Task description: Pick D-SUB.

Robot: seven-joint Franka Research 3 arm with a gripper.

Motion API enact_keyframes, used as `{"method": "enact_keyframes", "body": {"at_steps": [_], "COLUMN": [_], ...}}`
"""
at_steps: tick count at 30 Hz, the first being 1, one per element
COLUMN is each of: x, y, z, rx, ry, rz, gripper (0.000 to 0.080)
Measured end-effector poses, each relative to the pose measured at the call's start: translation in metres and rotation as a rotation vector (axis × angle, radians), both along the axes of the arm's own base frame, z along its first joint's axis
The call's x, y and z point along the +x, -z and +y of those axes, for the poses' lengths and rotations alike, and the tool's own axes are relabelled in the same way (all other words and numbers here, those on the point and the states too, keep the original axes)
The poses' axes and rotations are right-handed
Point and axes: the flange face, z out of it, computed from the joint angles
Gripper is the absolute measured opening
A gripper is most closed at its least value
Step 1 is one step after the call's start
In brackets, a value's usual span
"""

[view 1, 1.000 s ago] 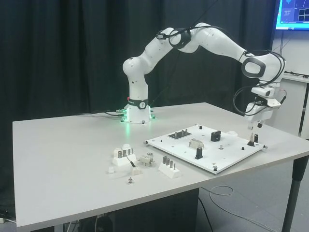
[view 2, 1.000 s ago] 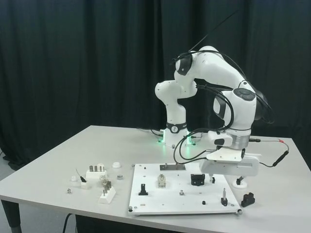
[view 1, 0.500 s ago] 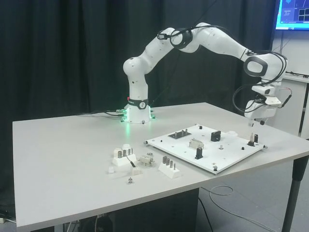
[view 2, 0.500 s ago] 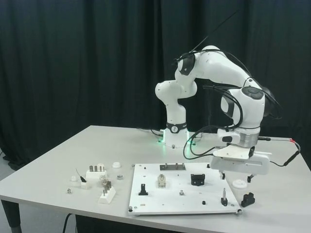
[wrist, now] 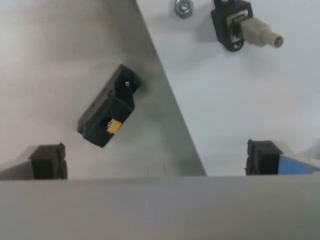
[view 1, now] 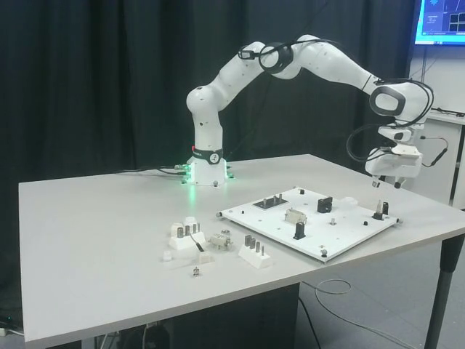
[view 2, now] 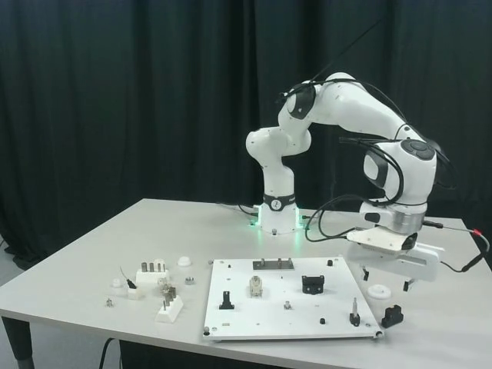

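While the white arm (view 1: pixel 305 62) reaches out from its base at the far side of the grey desk (view 1: pixel 94 218), its end effector (view 2: pixel 385 277) hangs in the air above the right edge of the white board (view 2: pixel 288 307). In the wrist view its two black fingertips (wrist: pixel 47 161) stand wide apart with nothing between them. Below them, a small black connector block (wrist: pixel 106 119) lies on the bare desk just beside the board's edge; in the second room view the same block (view 2: pixel 393 314) sits at the board's near right corner. On the board next to it stands a black mount with a plug (wrist: pixel 239 27) in it, and a screw (wrist: pixel 183 6) is set close by. The D-SUB (view 2: pixel 256 286), a pale connector with metal fittings, stands near the middle of the board, well to the left of the end effector and untouched. A black block (view 2: pixel 312 284) lies to its right, a flat dark fixture (view 2: pixel 273 264) beyond it. A cluster of small white holders (view 2: pixel 154 288) occupies the desk left of the board.
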Motion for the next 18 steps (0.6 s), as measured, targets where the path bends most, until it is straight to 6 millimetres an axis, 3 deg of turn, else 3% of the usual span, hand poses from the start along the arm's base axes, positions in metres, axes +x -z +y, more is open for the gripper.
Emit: {"method": "enact_keyframes", "body": {"at_steps": [18], "x": [-0.009], "y": [0.027], "z": [0.008], "rx": [-0.013], "ry": [0.19], "rz": [-0.071], "gripper": [0.08]}}
